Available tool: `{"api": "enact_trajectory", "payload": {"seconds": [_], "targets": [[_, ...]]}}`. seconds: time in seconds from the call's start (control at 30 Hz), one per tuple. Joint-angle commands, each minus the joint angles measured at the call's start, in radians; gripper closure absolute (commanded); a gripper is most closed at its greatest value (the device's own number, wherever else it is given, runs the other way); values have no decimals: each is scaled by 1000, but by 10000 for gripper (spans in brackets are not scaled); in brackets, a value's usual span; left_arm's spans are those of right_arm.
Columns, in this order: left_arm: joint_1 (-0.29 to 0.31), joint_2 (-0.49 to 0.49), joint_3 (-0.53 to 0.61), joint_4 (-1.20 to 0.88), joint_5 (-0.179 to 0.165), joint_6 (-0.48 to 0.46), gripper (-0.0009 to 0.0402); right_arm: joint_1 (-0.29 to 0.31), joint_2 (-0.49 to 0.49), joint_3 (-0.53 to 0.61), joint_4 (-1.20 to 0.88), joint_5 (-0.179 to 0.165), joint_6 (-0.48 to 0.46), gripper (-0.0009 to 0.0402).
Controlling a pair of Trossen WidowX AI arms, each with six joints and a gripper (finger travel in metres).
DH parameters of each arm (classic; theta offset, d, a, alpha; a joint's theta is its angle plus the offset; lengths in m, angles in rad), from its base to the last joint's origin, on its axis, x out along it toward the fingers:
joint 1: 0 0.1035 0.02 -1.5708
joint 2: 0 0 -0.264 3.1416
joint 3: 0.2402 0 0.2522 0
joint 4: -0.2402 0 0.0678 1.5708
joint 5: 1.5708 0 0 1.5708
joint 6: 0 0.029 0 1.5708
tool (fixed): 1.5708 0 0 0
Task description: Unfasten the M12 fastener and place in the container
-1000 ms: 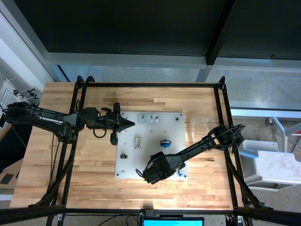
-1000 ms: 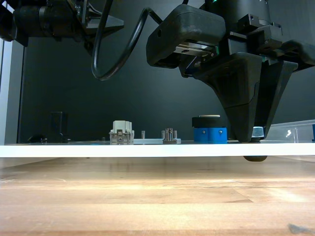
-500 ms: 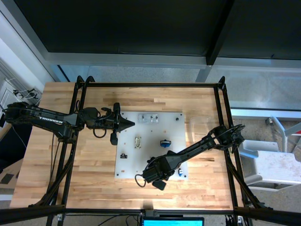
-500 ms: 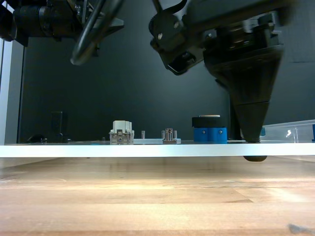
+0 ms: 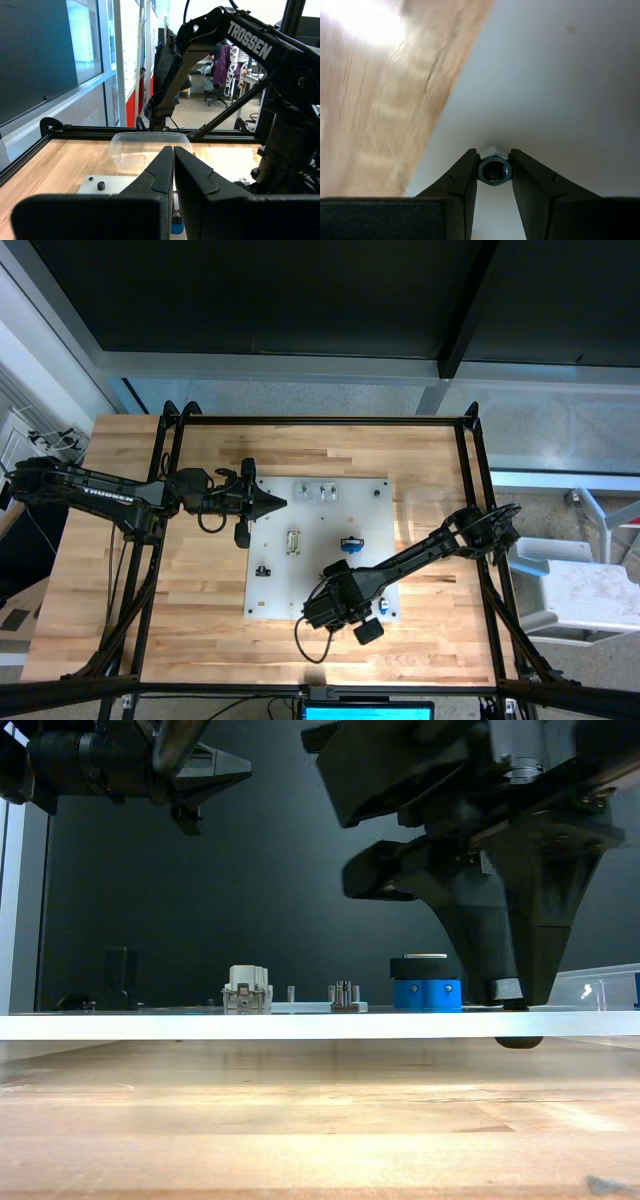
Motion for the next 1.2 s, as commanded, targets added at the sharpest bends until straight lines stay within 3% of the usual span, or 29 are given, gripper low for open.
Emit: {"api": "enact_trajectory", "payload": {"seconds": [0.03, 0.37, 0.5, 1.03, 1.2], "targets": [[0, 0, 0, 0, 0, 0, 393, -1, -3, 0, -3, 1, -146, 361], [0, 0, 0, 0, 0, 0, 393, -2, -11, 0, -5, 3, -558, 361], [0, 0, 0, 0, 0, 0, 393, -2, -18, 1, -2, 5, -654, 361], [0, 0, 0, 0, 0, 0, 393, -2, -103, 0, -17, 2, -645, 361], [0, 0, 0, 0, 0, 0, 393, -21, -161, -1, -20, 2, -483, 361]]}}
